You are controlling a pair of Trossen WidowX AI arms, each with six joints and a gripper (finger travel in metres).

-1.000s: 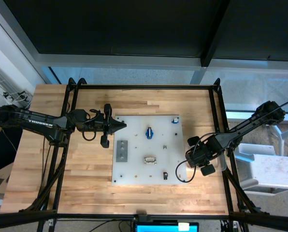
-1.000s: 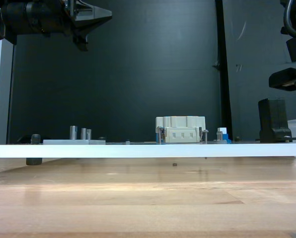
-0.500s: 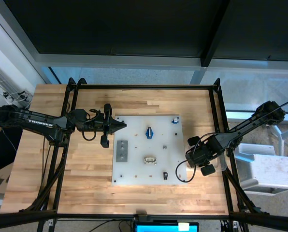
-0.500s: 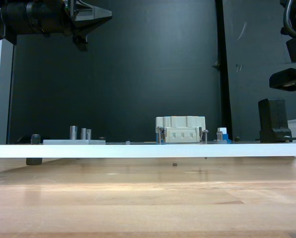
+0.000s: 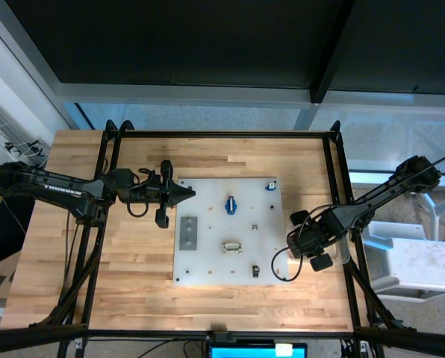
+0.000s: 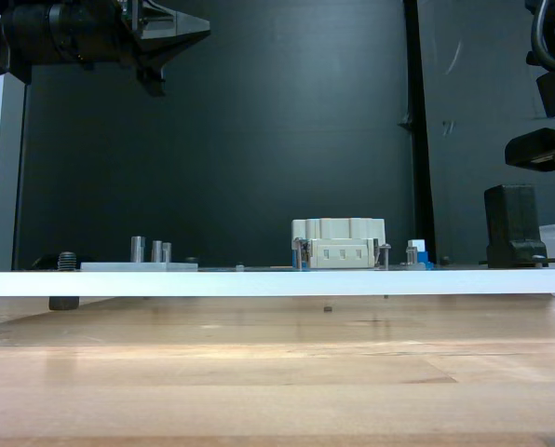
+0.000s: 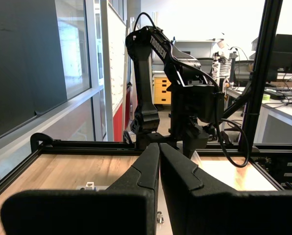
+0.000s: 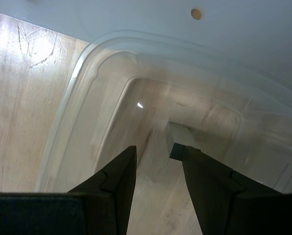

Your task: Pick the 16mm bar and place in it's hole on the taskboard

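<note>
While the right gripper (image 8: 158, 152) hangs over a clear plastic tray (image 8: 72, 93) on the wooden tabletop (image 8: 13, 98), just off the white taskboard's (image 5: 207, 268) right edge, a small pale-grey piece (image 8: 182, 134), blurred, lies in the tray just beyond one fingertip. Can't tell if that's the 16mm bar.

On the board, going outward: black upright block (image 6: 514, 223) nr the right side, beige connector (image 6: 338, 244) mid-board, blue fitting (image 5: 231, 203) further back. At the left sits a grey metal plate (image 5: 187, 233) w/ three short metal pegs (image 6: 138, 250) upright on it; can't tell if one is the bar.

Right gripper's fingers are spread part-way, pinching nothing. Left gripper (image 7: 159, 147) is high over the board's far-left edge, well above the pegs, fingers pressed together, empty.
</note>
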